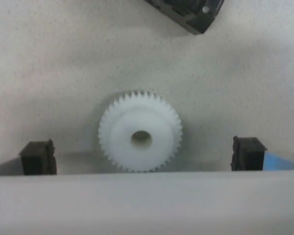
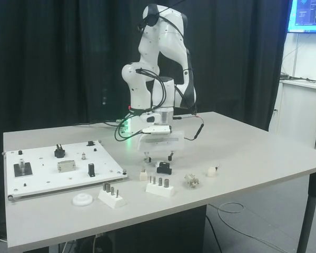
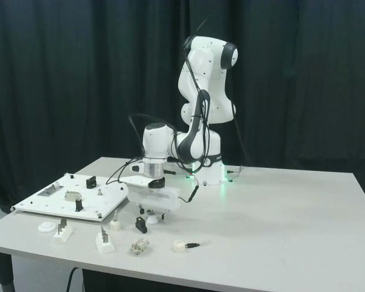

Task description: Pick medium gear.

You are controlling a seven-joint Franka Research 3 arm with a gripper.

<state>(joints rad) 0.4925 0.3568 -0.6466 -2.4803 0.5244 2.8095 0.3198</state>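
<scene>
1. From my wrist cam the white gear (image 1: pixel 140 132) is lying flat on the grey table (image 1: pixel 63 63), hole facing up, right in the gap between the two black fingertips.
2. The gripper (image 1: pixel 142 155) is spread wide, one tip on either side of the gear, and neither pad touches it.
3. A black block (image 1: pixel 186 12) sits on the table near the gear, only partly in the wrist shot.
4. In the first room view the gripper (image 2: pixel 158 156) hangs low over the table, just beside that black block (image 2: pixel 164 168).
5. Further out I can see a white board (image 2: pixel 58 166) with small parts on it, a white stand of pins (image 2: pixel 159 186) and another white gear (image 2: pixel 82 199) near the front edge.
</scene>
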